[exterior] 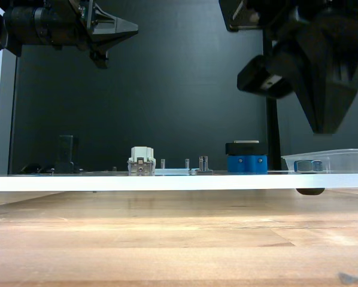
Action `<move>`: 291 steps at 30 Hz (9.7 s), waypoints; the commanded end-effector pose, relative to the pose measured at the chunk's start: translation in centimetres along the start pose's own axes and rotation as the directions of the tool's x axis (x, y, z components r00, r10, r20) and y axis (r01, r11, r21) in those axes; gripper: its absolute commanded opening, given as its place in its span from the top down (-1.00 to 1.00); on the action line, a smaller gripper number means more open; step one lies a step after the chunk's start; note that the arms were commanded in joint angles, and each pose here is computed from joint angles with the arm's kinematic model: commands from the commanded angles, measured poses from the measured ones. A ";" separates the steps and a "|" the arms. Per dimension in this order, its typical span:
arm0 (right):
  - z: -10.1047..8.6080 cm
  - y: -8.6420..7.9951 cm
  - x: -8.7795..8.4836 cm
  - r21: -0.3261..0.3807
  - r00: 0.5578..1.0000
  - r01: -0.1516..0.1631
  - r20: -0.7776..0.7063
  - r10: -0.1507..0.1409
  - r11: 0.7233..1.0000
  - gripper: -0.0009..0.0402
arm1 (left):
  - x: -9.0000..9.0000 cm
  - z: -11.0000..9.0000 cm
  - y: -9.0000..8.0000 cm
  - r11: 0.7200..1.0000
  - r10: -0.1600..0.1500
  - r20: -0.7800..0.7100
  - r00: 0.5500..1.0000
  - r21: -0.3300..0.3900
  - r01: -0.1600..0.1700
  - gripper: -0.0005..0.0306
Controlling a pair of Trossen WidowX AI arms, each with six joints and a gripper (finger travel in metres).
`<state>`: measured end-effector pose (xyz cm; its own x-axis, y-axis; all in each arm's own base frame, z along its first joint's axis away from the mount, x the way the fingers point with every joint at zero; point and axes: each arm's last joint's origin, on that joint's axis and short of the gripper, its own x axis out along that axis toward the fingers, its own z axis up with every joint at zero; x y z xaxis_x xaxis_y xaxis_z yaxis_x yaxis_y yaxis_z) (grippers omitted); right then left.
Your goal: Unfasten the M12 fastener and place in the container
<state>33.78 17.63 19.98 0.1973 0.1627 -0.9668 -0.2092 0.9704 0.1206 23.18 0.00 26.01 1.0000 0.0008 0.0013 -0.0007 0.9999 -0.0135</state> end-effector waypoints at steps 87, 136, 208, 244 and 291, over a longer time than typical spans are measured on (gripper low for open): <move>-1.2 -0.4 1.5 0.096 0.997 0.071 -0.022 -0.069 0.993 0.96 | 0.0 0.0 0.0 1.000 0.000 0.000 1.000 0.000 0.000 0.96; -0.8 0.2 1.3 0.138 1.000 0.004 0.008 -0.006 0.990 0.96 | 0.0 0.0 0.0 1.000 0.000 0.000 1.000 0.000 0.000 0.97; -0.7 0.1 1.6 0.162 0.998 0.055 0.014 -0.058 0.985 0.96 | 0.0 0.0 0.0 1.000 0.000 0.000 1.000 0.000 0.000 0.97; -1.9 -0.2 -0.7 0.195 0.989 0.148 -0.032 -0.144 0.970 0.96 | 0.0 0.0 0.0 1.000 0.000 0.000 1.000 0.000 0.000 0.97; -0.5 0.3 1.4 0.157 0.995 0.103 -0.029 -0.100 0.982 0.96 | 0.0 0.0 0.0 1.000 0.000 0.000 1.000 0.000 0.000 0.97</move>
<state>33.50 18.06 18.52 0.1889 0.0611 -0.9801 -0.0368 0.9978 0.0551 23.17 0.00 26.02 1.0000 0.0008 0.0021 -0.0007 0.9999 -0.0132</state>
